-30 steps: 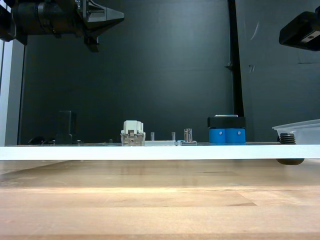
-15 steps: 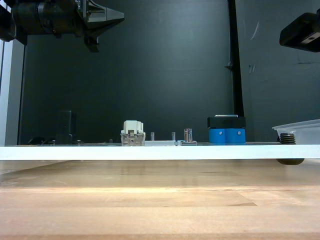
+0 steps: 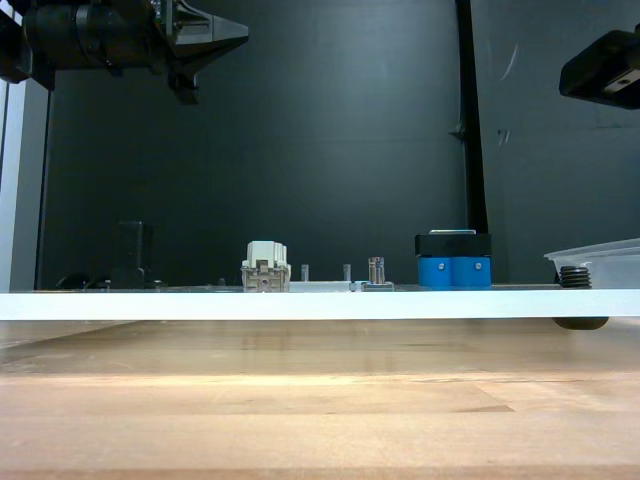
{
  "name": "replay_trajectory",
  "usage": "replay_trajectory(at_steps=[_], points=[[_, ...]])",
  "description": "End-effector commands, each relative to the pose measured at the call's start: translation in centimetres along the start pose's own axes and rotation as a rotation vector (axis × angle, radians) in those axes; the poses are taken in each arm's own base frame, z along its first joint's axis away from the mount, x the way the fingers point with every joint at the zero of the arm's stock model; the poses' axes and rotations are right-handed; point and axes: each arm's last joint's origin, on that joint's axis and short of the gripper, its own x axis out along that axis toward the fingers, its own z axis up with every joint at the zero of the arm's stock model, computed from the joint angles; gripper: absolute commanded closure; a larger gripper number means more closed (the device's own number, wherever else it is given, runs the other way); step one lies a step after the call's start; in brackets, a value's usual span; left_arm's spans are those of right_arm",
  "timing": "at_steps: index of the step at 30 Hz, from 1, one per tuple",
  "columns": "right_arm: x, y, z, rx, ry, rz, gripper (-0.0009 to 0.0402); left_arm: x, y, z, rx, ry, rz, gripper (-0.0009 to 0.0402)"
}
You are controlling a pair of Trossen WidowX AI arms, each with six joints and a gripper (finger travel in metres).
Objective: Pick the RJ45 connector and install on taskboard
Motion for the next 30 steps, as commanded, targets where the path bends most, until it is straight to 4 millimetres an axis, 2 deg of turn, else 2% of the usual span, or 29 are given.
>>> replay_trajectory(at_steps=[1, 19, 30], points=[[0.4, 0.1, 0.0, -0.003, 0.000, 0.001, 0.0391, 0.0, 0.0, 0.0, 0.000, 0.000, 0.000, 0.0393], [1.6, 0.0, -0.6, -0.002, 0.005, -0.002, 0.0391, 0.0, 0.0, 0.0, 0.000, 0.000, 0.000, 0.0393], [1.6, 0.0, -0.7, -0.002, 0.004, -0.001, 0.0391, 0.0, 0.0, 0.0, 0.000, 0.000, 0.000, 0.0393]])
